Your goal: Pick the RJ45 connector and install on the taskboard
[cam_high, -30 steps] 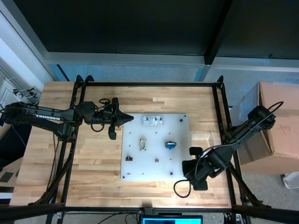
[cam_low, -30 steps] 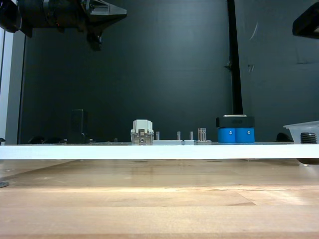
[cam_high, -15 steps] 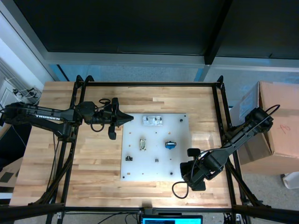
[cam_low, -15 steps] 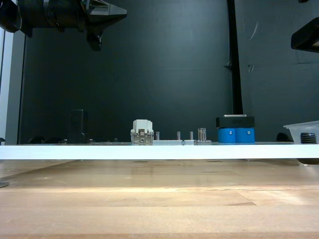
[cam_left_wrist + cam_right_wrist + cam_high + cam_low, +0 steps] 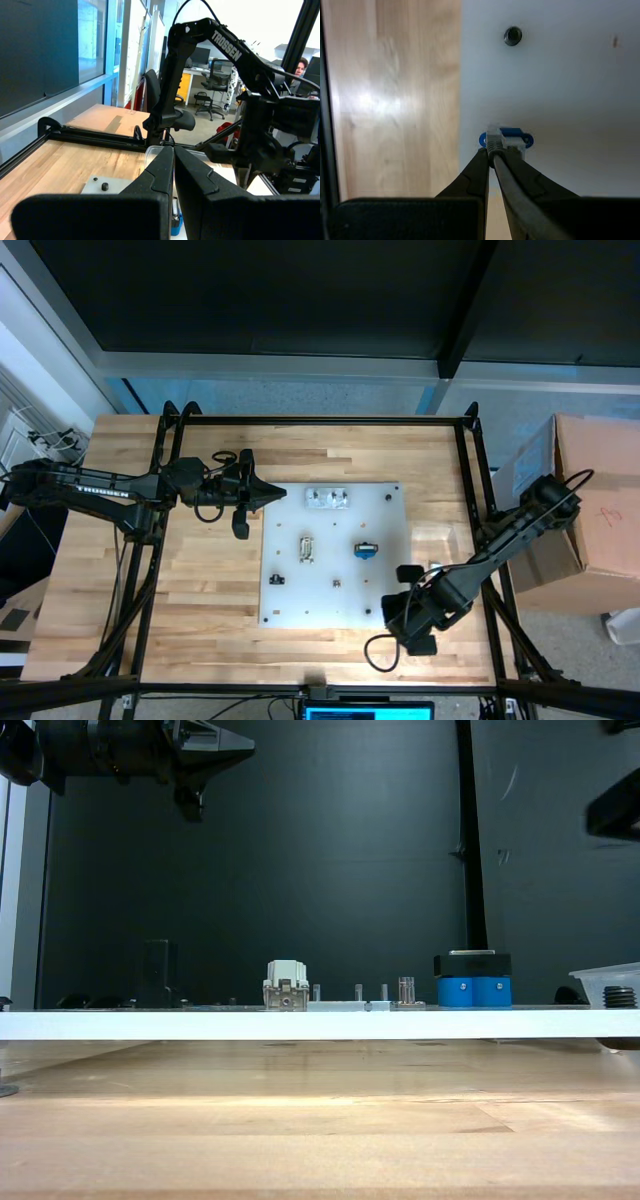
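My right gripper (image 5: 393,616) hangs over the near right corner of the white taskboard (image 5: 290,602), well above it in the low view (image 5: 618,812). In the right wrist view its fingers (image 5: 480,172) are shut on the small grey RJ45 connector (image 5: 493,137), held at their tips. The blue port block (image 5: 522,140) shows just beyond, with a gap between it and the connector; it sits right of the board's middle (image 5: 365,551). A black cable loop (image 5: 377,653) trails from that gripper. My left gripper (image 5: 274,495) hovers high at the board's far left edge, shut and empty (image 5: 173,151).
The board also carries a white multi-pin connector (image 5: 307,549), a silver block (image 5: 327,499) and a few small studs. A clear bin (image 5: 440,539) sits right of the board. Black frame rails (image 5: 478,490) run along the table sides, and a cardboard box (image 5: 590,510) stands beyond the right edge.
My right arm has moved left and towards the near edge, onto the board's near right corner, and dropped a little in the low view. The left arm has not moved.
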Tool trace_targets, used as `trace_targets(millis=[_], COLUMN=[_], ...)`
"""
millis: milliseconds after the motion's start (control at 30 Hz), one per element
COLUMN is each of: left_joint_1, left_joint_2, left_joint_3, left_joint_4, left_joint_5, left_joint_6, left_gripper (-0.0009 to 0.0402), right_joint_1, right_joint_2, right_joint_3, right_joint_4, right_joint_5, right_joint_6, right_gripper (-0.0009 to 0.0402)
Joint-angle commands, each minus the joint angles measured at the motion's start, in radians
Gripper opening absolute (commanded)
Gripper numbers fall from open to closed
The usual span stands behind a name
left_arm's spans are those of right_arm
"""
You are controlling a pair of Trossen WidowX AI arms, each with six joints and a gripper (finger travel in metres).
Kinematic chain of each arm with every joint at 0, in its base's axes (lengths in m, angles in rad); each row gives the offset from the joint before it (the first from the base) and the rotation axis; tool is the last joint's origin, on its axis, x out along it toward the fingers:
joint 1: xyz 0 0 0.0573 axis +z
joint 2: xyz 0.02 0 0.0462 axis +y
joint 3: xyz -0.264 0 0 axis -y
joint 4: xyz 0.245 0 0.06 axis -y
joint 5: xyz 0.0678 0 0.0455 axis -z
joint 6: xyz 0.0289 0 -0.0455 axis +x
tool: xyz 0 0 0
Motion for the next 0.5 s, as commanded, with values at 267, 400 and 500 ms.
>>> trace_targets(millis=[267, 400, 500], left_joint_1=[0.0, 0.0, 0.0], left_joint_2=[0.0, 0.002, 0.002], left_joint_3=[0.0, 0.0, 0.0], left_joint_4=[-0.006, -0.006, -0.006], left_joint_5=[0.0, 0.0, 0.0], left_joint_6=[0.0, 0.0, 0.0], left_gripper=[0.0, 0.0, 0.0], right_joint_1=[0.006, 0.008, 0.008], right_joint_2=[-0.002, -0.002, -0.003], right_joint_3=[0.001, 0.001, 0.001], right_joint_4=[-0.008, -0.008, -0.007], right_joint_5=[0.008, 0.008, 0.008], right_joint_6=[0.0, -0.002, -0.003], right_gripper=[0.0, 0.0, 0.0])
